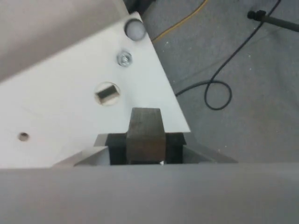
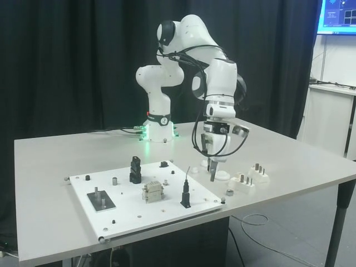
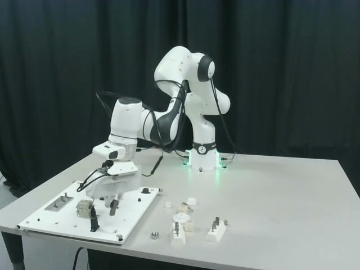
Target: Insert square peg 4.
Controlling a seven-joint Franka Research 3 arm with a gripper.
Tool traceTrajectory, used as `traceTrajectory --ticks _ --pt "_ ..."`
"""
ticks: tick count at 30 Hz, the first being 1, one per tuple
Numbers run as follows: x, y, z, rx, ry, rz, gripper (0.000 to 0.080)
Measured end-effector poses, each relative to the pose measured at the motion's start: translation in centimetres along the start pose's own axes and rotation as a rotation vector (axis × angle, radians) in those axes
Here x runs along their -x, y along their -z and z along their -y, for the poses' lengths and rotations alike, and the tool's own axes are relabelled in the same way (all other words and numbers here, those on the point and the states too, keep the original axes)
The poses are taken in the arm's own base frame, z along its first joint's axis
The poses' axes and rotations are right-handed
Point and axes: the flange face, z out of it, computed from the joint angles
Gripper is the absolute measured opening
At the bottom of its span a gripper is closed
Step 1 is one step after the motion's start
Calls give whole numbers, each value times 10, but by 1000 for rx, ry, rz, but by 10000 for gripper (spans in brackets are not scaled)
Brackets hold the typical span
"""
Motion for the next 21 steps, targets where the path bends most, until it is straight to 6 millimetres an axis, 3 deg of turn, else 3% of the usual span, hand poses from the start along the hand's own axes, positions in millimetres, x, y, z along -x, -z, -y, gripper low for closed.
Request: traceTrajectory --ticks 21 --pt "-3 -25 -24 -45 161 15 154"
